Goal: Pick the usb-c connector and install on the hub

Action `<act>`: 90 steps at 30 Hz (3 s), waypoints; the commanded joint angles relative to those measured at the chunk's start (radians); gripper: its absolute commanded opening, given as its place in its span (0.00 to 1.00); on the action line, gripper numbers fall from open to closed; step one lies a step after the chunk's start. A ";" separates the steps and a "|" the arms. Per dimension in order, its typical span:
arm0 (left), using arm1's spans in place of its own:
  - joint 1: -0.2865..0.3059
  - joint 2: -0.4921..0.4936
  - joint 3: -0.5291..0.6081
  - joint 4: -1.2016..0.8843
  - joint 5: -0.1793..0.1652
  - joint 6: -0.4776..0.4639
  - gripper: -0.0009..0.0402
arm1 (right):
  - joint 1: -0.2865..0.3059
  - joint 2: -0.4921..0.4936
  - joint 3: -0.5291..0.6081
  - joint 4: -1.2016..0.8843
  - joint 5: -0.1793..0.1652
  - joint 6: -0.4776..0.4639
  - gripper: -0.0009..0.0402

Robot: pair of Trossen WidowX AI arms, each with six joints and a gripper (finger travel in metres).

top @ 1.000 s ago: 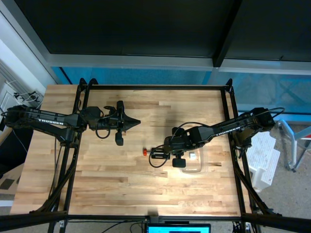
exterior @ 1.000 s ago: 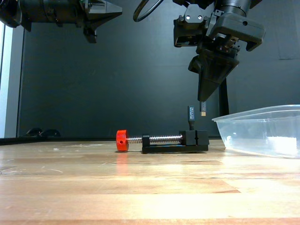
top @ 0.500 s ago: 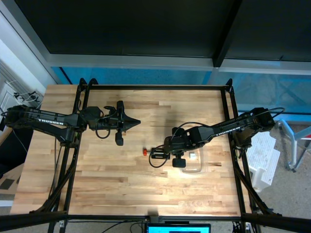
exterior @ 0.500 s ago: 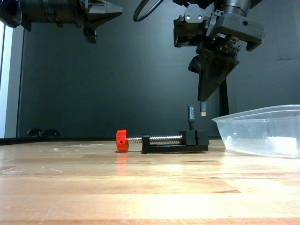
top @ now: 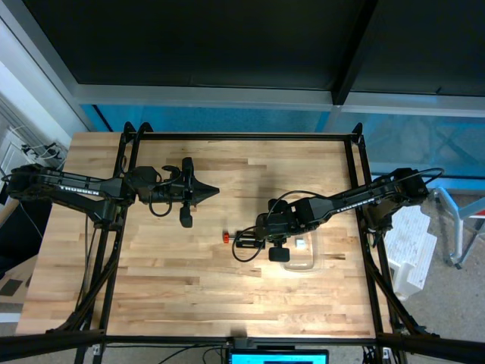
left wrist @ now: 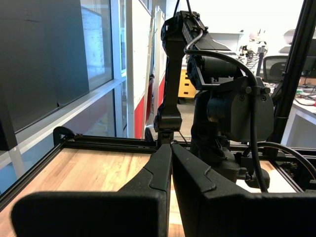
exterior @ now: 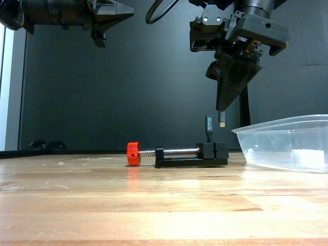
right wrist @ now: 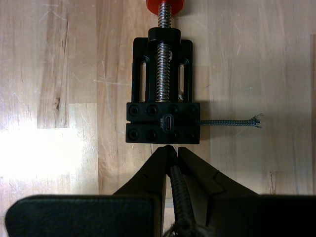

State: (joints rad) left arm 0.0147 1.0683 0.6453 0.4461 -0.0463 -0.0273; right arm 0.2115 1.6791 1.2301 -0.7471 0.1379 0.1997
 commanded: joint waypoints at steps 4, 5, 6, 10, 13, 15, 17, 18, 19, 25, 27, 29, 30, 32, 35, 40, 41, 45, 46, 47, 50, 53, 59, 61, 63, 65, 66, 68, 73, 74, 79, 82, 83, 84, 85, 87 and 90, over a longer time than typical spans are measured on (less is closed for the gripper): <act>0.000 0.000 0.000 0.000 0.000 0.000 0.02 | 0.000 -0.002 0.021 -0.014 0.000 -0.023 0.02; 0.000 0.000 0.000 0.000 0.000 0.000 0.02 | 0.000 -0.002 0.027 -0.018 0.001 -0.026 0.02; 0.000 0.000 0.000 0.000 0.000 0.000 0.02 | 0.000 -0.002 0.034 -0.023 0.001 -0.026 0.02; 0.000 0.000 0.000 0.000 0.000 0.000 0.02 | 0.000 -0.008 0.052 -0.029 0.001 -0.027 0.02; 0.000 0.000 0.000 0.000 0.000 0.000 0.02 | 0.000 -0.016 0.062 -0.041 0.001 -0.027 0.02; 0.000 0.000 0.000 0.000 0.000 0.000 0.02 | -0.001 -0.017 0.075 -0.064 0.001 -0.026 0.02; 0.000 0.000 0.000 0.000 0.000 0.000 0.02 | -0.001 -0.020 0.095 -0.094 0.001 -0.026 0.02; 0.000 0.000 0.000 0.000 0.000 0.000 0.02 | -0.001 -0.022 0.104 -0.106 0.001 -0.026 0.02; 0.000 0.000 0.000 0.000 0.000 0.000 0.02 | -0.001 -0.023 0.112 -0.115 0.001 -0.026 0.02; 0.000 0.000 0.000 0.000 0.000 0.000 0.02 | -0.001 -0.025 0.134 -0.134 0.001 -0.026 0.02; 0.000 0.000 0.000 0.000 0.000 0.000 0.02 | -0.001 -0.023 0.134 -0.133 0.001 -0.026 0.02; 0.000 0.000 0.000 0.000 0.000 0.000 0.02 | -0.002 -0.021 0.134 -0.130 0.001 -0.026 0.02; 0.000 0.000 0.000 0.000 0.000 0.000 0.02 | -0.003 -0.021 0.134 -0.128 0.001 -0.026 0.02; 0.000 0.000 0.000 0.000 0.000 0.000 0.02 | -0.005 -0.021 0.134 -0.120 0.002 -0.026 0.02; 0.000 0.000 0.000 0.000 0.000 0.000 0.02 | -0.005 -0.010 0.134 -0.112 0.002 -0.026 0.02; 0.000 0.000 0.000 -0.001 0.000 0.000 0.02 | -0.006 0.012 0.137 -0.093 0.001 -0.027 0.02; 0.000 0.000 0.000 0.000 0.000 0.000 0.02 | -0.006 0.014 0.141 -0.094 0.001 -0.027 0.02; 0.000 0.000 0.000 0.000 0.000 0.000 0.02 | -0.008 0.031 0.166 -0.107 0.001 -0.036 0.02; 0.000 0.000 0.000 0.000 0.000 0.000 0.02 | -0.009 0.031 0.167 -0.108 0.001 -0.039 0.02; 0.000 0.000 0.000 0.000 0.000 0.000 0.02 | -0.009 0.031 0.166 -0.106 0.002 -0.044 0.02; 0.000 0.000 0.000 0.000 0.000 0.000 0.02 | -0.009 0.040 0.162 -0.103 0.002 -0.045 0.02; 0.000 0.000 0.000 -0.001 0.000 0.000 0.02 | -0.009 0.045 0.161 -0.100 0.002 -0.045 0.02; 0.000 -0.001 0.000 0.001 0.000 0.000 0.02 | -0.009 0.063 0.160 -0.095 0.000 -0.047 0.02; 0.000 0.000 0.000 -0.001 0.000 0.000 0.02 | -0.009 0.064 0.160 -0.095 0.000 -0.048 0.02; 0.000 0.000 0.000 -0.001 0.000 0.000 0.02 | -0.009 0.064 0.160 -0.095 0.001 -0.048 0.02; 0.000 0.000 0.000 0.001 0.000 0.000 0.02 | -0.009 0.064 0.160 -0.097 0.001 -0.048 0.02; 0.000 -0.001 0.000 0.001 0.000 0.000 0.02 | -0.009 0.064 0.159 -0.097 0.001 -0.048 0.02; 0.000 0.000 0.000 0.000 0.000 0.000 0.02 | -0.009 0.064 0.156 -0.096 0.001 -0.045 0.02; 0.000 0.000 0.000 0.001 0.000 0.000 0.02 | -0.009 0.064 0.151 -0.096 0.001 -0.036 0.02; 0.000 0.000 0.000 0.000 0.000 0.000 0.02 | -0.009 0.064 0.150 -0.096 0.001 -0.033 0.02; 0.000 0.000 0.000 0.000 0.000 0.000 0.02 | -0.009 0.064 0.148 -0.092 0.001 -0.030 0.02; 0.000 0.000 0.000 0.000 0.000 0.000 0.02 | -0.008 0.064 0.148 -0.090 0.001 -0.029 0.02; 0.000 0.000 0.000 0.000 0.000 0.000 0.02 | -0.009 0.064 0.147 -0.089 0.001 -0.030 0.02; 0.000 0.000 0.000 -0.001 0.000 0.000 0.02 | -0.009 0.064 0.147 -0.089 0.001 -0.029 0.02; 0.000 0.000 0.000 -0.001 0.000 0.000 0.02 | -0.009 0.064 0.147 -0.087 0.001 -0.029 0.02; 0.000 0.000 0.000 0.000 0.000 0.000 0.02 | -0.009 0.064 0.147 -0.086 0.001 -0.029 0.02; 0.000 0.000 0.000 -0.001 0.000 0.000 0.02 | -0.009 0.064 0.147 -0.085 0.001 -0.029 0.02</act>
State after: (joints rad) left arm 0.0147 1.0679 0.6453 0.4458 -0.0463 -0.0273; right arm 0.2028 1.7435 1.3769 -0.8330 0.1387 0.1699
